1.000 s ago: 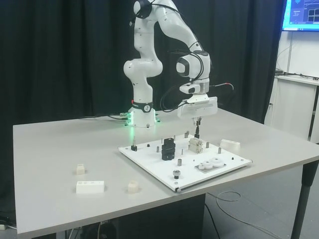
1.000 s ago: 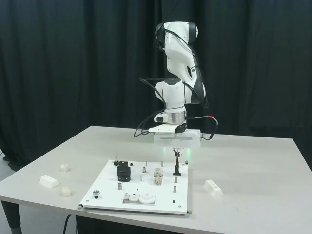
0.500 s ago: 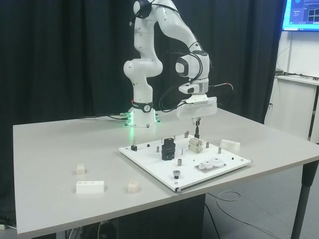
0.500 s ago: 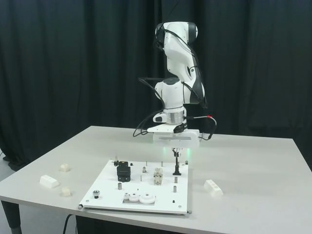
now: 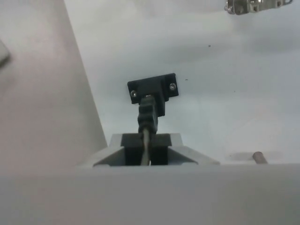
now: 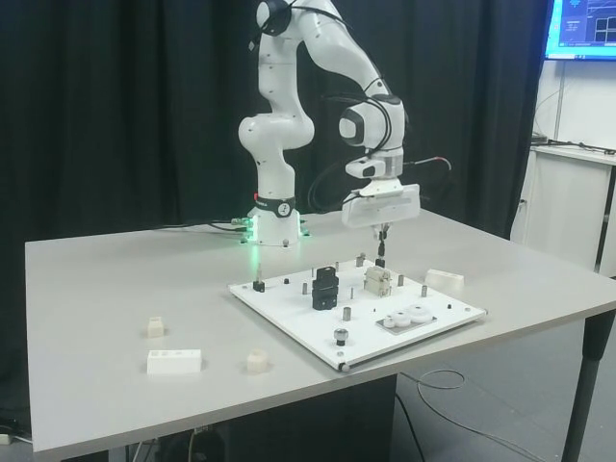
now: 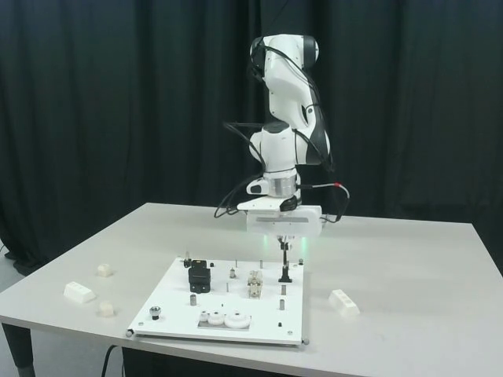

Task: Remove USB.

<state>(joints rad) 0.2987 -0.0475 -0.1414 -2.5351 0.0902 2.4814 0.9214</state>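
One gripper (image 5: 146, 157) hangs over the far side of the white board (image 6: 289, 298), and you see its jaws pinched narrow around the thin stem of the USB plug (image 5: 147, 117). In your wrist view the plug's black body sits just off the black socket block (image 5: 153, 88), which is screwed flat to the board; whether the tip is fully clear of the socket you cannot tell from here. From your second room view the plug (image 7: 284, 259) hangs upright below the gripper, above the small black socket block (image 7: 285, 278) near the board's far right corner. The board lies on the grey table (image 6: 96, 289), reaching its near edge. On the board you also find a black fixture (image 6: 325, 287), a metal connector block (image 6: 376, 280) and a pair of white gears (image 6: 407, 316). Four small white blocks lie loose on the table, three toward its left end (image 6: 174, 361) and one beside the board's right edge (image 6: 444, 279).
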